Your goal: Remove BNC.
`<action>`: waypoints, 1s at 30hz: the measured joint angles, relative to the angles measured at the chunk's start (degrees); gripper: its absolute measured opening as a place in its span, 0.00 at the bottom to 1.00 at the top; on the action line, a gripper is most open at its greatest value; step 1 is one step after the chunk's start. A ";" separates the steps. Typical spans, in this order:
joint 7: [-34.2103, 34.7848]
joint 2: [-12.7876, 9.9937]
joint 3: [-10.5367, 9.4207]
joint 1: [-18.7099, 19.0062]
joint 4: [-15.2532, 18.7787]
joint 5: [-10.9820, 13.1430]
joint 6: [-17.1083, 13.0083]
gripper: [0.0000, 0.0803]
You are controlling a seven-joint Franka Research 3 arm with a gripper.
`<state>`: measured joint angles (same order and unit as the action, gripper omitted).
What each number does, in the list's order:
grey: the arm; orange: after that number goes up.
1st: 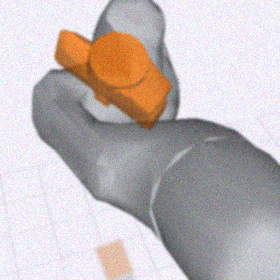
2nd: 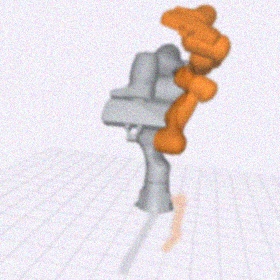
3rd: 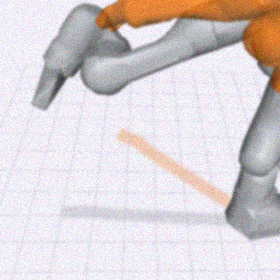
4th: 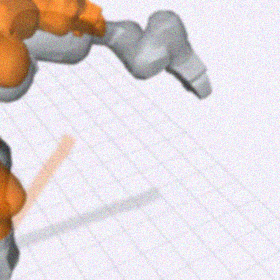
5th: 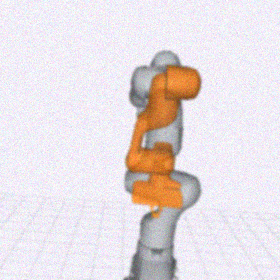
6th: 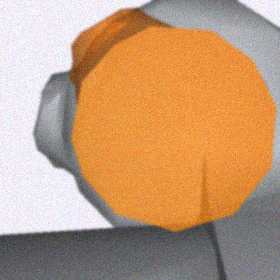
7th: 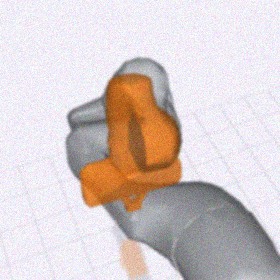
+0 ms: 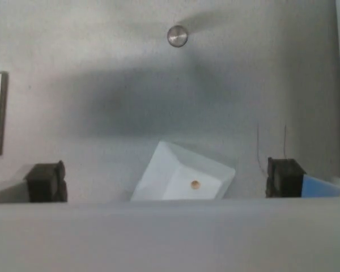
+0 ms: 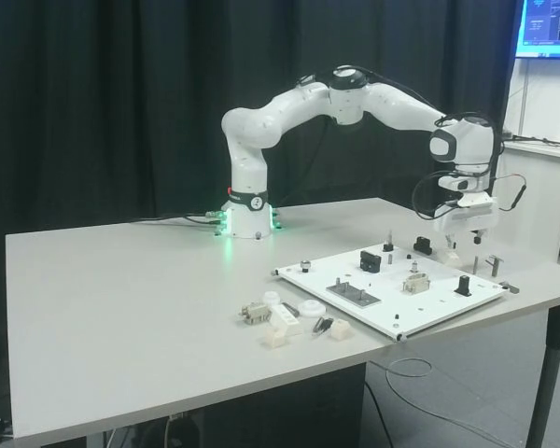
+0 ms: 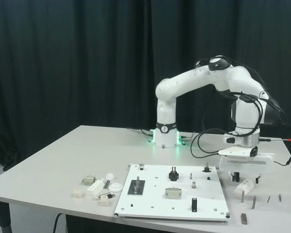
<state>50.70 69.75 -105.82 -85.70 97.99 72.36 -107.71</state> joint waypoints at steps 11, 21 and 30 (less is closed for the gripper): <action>0.39 0.00 0.01 -0.02 0.00 -0.93 -0.78 0.99; 0.40 0.00 0.25 -0.25 0.00 -1.88 -0.93 1.00; 0.40 -0.01 0.57 -0.73 0.00 -2.73 -1.00 1.00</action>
<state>51.10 69.74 -105.25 -86.42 97.99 69.63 -108.71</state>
